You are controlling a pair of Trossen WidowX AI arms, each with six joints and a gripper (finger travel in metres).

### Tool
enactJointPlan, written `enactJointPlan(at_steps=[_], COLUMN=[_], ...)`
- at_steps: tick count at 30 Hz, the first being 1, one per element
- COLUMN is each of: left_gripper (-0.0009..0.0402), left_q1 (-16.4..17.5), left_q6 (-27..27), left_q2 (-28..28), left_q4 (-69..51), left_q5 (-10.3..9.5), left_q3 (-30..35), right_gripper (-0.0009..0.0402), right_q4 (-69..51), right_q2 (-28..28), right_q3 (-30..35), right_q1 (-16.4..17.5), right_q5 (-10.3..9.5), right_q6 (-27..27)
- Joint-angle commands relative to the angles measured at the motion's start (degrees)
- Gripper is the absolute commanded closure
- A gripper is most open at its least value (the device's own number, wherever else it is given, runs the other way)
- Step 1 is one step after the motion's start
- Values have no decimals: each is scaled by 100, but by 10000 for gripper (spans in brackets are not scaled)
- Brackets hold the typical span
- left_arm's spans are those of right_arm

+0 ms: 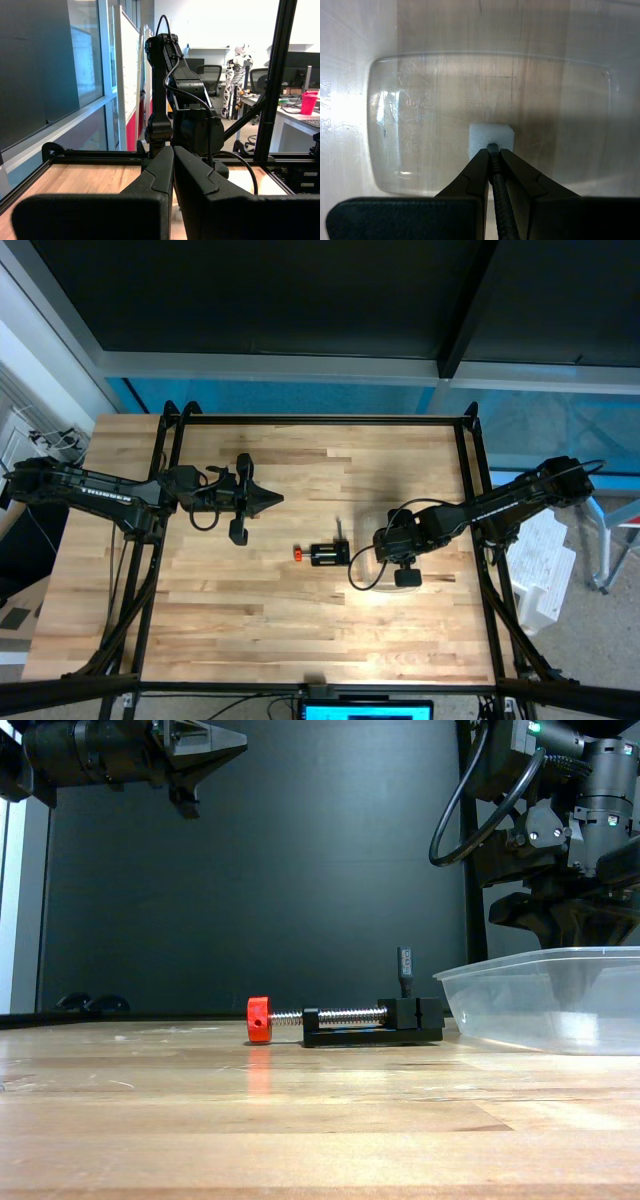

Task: Pick the usb-c connector and install on the hub

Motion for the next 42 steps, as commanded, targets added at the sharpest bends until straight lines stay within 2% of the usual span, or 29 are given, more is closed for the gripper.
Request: enactJointPlan(at_steps=[1,10,18,32,42], left_gripper=[393,393,393,393,393], left_q1=[2,2,0,2,2], left_q6=[0,0,0,0,0], left_q2=[2,2,2,2,2], left_q4=[2,2,2,2,2], left_q5=[0,0,0,0,0], left_q3=[0,0,0,0,0], right_gripper=[393,393,393,393,393], right_q4=[0,-219,-590,-1751,-1753], right_q2=[2,-17,-262,-645,-634], right_q3=[2,164,457,1414,1558], right_q1=[2,0,-11,-15,-44], right_q5=[0,-46,-42,-44,-48], right_q6=[0,-63,-153,-129,-127])
